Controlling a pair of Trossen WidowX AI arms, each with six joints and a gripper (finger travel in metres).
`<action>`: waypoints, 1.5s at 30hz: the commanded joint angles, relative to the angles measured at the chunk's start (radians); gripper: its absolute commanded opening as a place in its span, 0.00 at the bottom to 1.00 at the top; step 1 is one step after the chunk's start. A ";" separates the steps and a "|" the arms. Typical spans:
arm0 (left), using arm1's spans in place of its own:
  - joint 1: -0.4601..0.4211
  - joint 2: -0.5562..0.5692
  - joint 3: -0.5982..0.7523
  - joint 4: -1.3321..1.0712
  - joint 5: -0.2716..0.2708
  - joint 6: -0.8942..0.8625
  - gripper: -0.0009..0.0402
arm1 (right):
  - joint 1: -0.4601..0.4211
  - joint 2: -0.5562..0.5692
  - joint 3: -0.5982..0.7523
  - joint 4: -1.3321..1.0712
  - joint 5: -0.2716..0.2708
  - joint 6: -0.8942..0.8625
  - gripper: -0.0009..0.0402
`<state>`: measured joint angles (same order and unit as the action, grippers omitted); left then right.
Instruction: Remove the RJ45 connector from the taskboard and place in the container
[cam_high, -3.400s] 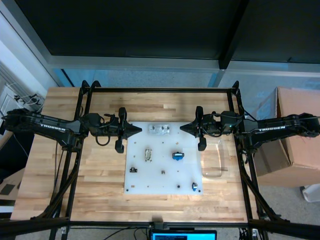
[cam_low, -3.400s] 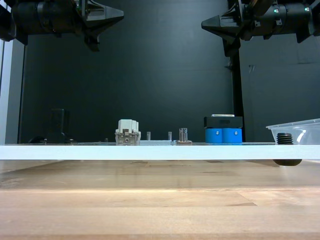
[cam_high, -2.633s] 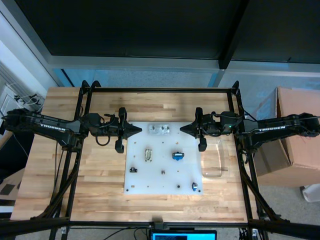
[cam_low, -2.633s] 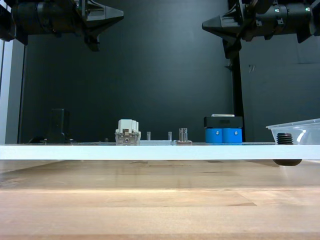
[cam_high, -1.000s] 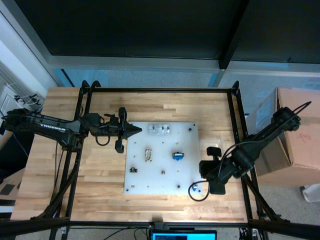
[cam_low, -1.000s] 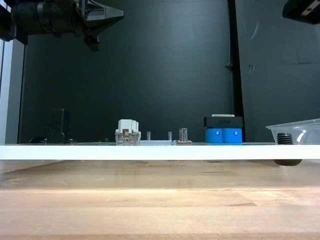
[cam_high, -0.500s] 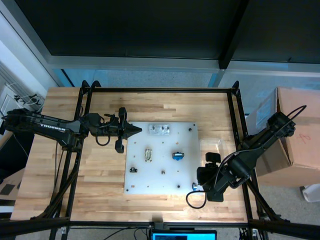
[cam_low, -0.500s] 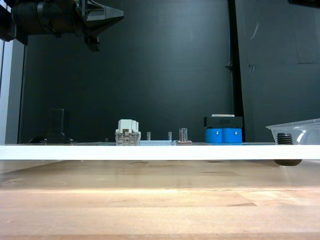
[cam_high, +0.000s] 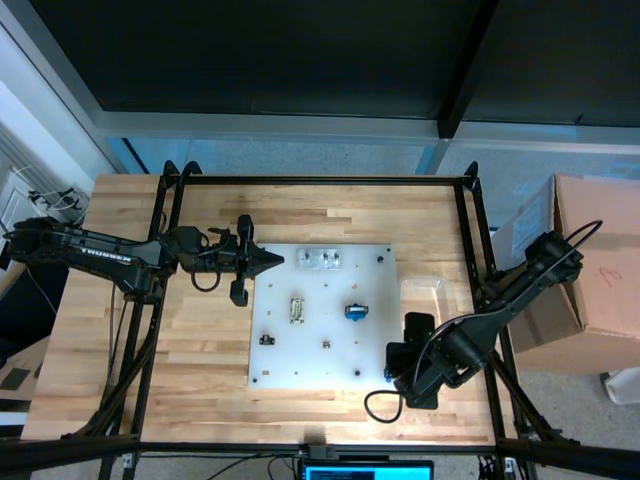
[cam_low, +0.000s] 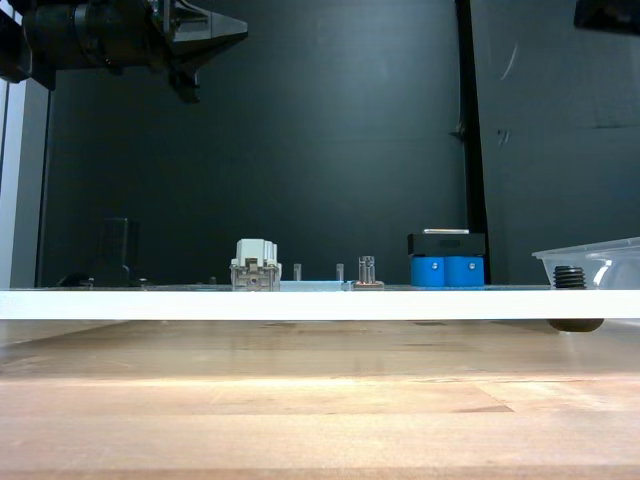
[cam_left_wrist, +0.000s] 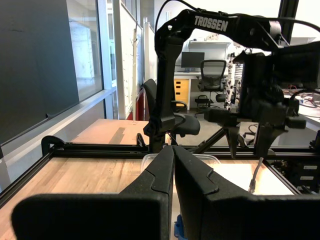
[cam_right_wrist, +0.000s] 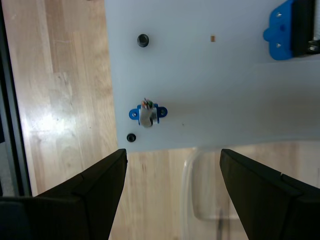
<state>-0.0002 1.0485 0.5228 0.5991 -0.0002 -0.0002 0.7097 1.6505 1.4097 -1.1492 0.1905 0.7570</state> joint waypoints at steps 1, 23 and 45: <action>0.000 0.000 0.000 0.000 0.000 0.000 0.02 | 0.000 0.011 -0.043 0.074 0.000 -0.005 0.66; 0.000 0.001 0.000 0.000 0.000 0.000 0.02 | 0.003 0.063 -0.197 0.321 0.001 -0.011 0.62; 0.000 0.000 0.000 0.000 0.000 0.000 0.02 | 0.004 0.061 -0.205 0.333 0.002 -0.037 0.41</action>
